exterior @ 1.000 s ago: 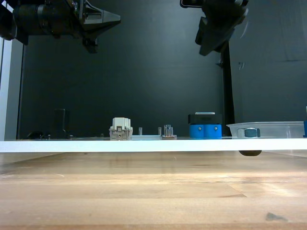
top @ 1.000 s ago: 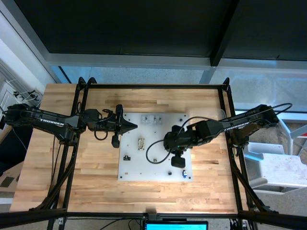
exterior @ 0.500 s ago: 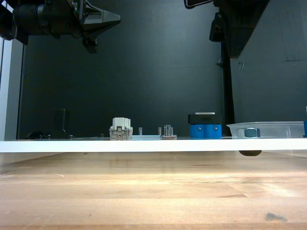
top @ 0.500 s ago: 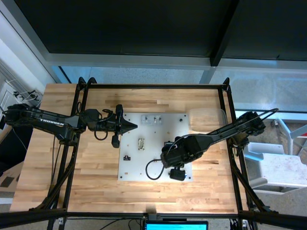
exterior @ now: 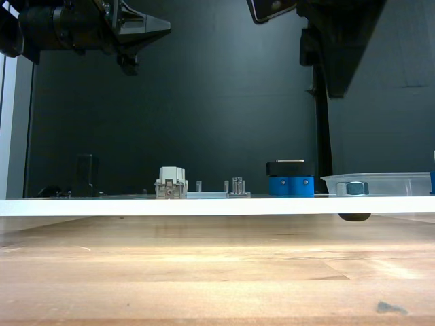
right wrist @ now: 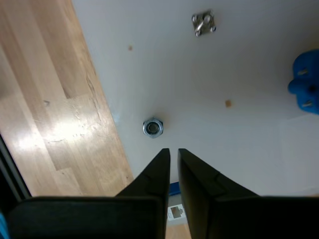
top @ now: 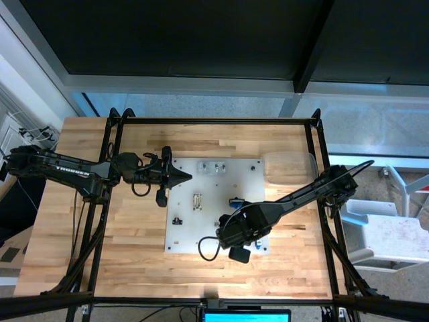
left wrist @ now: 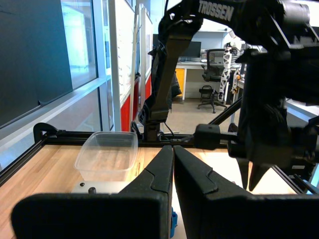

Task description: Unfasten the M12 fastener and place in the container

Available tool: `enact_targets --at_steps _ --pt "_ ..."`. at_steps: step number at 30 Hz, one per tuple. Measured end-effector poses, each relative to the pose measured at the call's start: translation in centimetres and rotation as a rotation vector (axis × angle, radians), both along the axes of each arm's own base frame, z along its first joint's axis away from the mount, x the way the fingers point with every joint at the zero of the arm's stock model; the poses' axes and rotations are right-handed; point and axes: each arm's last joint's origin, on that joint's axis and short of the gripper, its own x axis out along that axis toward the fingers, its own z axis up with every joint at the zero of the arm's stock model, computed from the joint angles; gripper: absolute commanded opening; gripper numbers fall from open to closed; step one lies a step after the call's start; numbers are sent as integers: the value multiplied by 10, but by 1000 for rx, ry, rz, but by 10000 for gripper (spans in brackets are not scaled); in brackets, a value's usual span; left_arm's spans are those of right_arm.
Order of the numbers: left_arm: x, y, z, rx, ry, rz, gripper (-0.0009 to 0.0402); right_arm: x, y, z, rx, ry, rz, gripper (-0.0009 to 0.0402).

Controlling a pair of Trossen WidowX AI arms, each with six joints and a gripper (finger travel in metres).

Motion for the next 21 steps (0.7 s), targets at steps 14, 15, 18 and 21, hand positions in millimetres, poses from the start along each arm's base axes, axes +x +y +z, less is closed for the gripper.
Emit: enact_targets --at_steps 14,15,18,21 --pt "0 0 0 0 1 0 0 6 14 -26 -48 22 31 211" --pt "0 0 0 0 1 0 0 7 14 -29 -52 27 32 220" --pt "0 0 0 0 5 0 0 8 15 -33 -54 32 31 238" --pt "0 0 -1 0 11 0 0 9 15 -37 -53 36 29 244"
